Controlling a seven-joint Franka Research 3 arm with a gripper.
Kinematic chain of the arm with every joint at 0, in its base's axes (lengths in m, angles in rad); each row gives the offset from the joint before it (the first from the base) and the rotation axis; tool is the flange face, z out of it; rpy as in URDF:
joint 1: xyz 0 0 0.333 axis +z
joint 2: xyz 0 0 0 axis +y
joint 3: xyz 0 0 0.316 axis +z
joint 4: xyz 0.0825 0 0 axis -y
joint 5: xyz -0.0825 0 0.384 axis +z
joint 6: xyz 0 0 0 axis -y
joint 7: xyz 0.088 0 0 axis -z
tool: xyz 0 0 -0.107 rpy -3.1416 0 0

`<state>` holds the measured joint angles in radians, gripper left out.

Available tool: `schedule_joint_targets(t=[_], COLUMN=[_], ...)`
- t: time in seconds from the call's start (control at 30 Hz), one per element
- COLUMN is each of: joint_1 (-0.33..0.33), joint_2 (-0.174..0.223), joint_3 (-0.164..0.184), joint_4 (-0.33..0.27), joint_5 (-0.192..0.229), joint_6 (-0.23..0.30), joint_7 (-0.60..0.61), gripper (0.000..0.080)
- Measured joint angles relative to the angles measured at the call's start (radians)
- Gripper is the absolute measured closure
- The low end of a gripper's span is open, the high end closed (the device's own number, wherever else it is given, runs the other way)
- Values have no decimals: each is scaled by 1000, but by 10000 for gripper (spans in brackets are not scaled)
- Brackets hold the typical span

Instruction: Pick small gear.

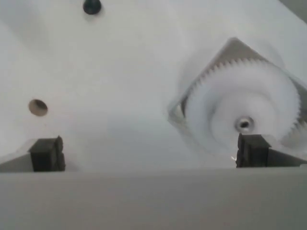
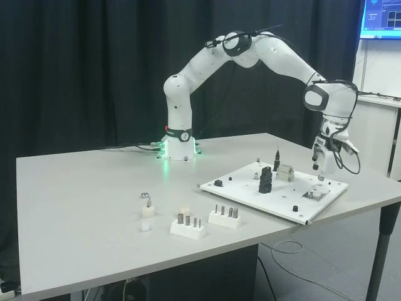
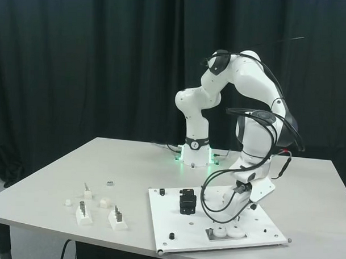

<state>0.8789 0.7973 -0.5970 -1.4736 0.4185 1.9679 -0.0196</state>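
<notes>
No readable text — no labels, numbers, signs.

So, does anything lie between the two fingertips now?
Only bare white board, as the wrist view shows; the gear sits beside one fingertip, not between them.

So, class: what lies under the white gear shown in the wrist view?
The gear sits in a square recess cut into the white board; grey recess floor shows at its corners. A metal pin shows at its hub. What lies directly beneath the gear is hidden.
</notes>
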Motion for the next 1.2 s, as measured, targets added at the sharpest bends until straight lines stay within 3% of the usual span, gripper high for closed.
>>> schedule_joint_targets(t=[0.63,1.0,1.2], joint_1=[-9,-18,-33], joint_2=[-16,-16,-16], joint_3=[-16,-16,-23], joint_4=[0,0,4], joint_5=[-8,-17,-35], joint_6=[-21,-18,9], joint_7=[37,186,317], gripper=[3,3,3])
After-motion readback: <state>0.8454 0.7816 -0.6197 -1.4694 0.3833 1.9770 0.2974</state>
